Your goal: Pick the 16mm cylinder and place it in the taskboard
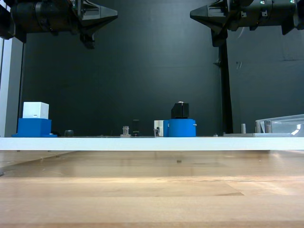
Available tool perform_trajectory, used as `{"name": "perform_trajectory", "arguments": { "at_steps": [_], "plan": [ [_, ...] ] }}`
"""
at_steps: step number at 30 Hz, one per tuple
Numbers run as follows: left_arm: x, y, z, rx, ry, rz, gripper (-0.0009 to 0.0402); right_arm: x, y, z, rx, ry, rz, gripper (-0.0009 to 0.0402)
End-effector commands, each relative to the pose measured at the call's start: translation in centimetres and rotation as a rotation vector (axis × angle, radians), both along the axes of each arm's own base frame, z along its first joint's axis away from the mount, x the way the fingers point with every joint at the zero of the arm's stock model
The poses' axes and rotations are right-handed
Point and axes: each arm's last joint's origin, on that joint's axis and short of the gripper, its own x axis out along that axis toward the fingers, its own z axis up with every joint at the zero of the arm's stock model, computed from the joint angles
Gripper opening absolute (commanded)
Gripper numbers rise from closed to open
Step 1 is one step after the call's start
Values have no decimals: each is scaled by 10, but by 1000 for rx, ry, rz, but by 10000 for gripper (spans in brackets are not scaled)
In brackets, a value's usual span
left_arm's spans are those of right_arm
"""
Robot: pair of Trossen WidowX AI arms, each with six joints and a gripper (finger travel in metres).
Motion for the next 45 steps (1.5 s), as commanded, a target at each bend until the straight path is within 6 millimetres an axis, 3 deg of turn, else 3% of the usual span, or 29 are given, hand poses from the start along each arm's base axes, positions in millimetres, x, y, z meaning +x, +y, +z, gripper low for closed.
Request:
{"name": "perform_trajectory", "arguments": {
  "at_steps": [1,11,23,45],
  "plan": [
    [0,0,0,0,0,0,0,0,0,0,1,1,0,0],
    [0,0,0,0,0,0,0,1,1,12,21,247,8,0],
    [0,0,0,0,0,0,0,-12,2,30,43,566,23,0],
    [0,0,0,0,0,0,0,-37,12,22,156,949,-31,0]
  ]
}}
